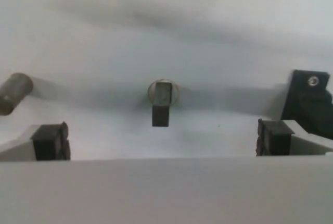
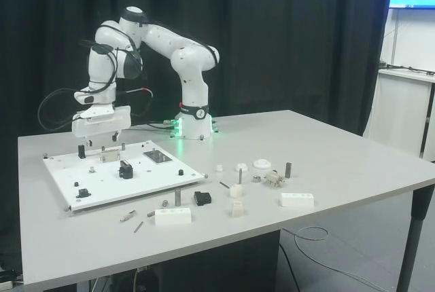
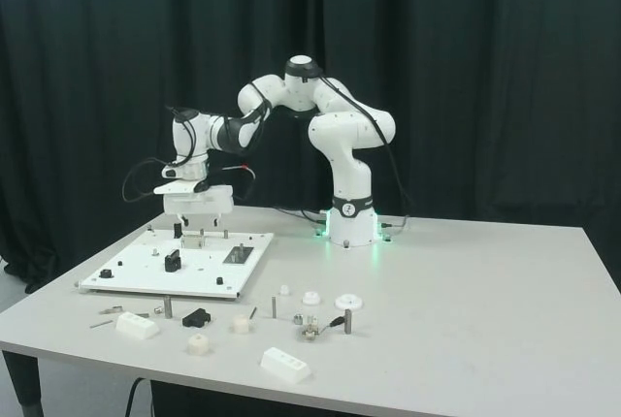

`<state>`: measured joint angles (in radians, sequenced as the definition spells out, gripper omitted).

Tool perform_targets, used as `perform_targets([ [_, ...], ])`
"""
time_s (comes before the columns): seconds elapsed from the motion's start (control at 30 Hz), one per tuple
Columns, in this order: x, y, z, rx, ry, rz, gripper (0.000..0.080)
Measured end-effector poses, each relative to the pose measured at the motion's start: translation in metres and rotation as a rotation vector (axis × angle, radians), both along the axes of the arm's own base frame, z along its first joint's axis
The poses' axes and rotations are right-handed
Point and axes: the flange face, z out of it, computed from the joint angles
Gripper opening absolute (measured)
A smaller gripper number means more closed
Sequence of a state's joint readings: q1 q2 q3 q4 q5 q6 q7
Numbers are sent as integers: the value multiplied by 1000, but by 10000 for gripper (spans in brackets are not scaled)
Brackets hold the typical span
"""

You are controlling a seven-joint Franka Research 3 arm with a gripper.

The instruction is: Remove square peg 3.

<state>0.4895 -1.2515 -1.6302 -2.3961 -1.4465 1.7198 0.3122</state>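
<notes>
Evidently the approach step is in hand. On the white board (image 2: 102,183) at the tabletop's (image 2: 353,163) left edge, square peg 3 (image 1: 161,104) is seated upright in its hole near the board's far edge. The fingers (image 1: 50,141) are spread wide, hovering above it, untouching. A straight descent, then closing, is called for next.

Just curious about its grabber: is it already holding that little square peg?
No: the fingers stand apart on either side of the square peg, not touching it.
</notes>
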Motion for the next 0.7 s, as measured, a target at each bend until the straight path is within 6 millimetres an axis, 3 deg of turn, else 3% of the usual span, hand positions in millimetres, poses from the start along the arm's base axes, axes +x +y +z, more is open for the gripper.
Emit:
perform_targets([
  [0.7,-21,0,-19,19,-77,16,800],
])
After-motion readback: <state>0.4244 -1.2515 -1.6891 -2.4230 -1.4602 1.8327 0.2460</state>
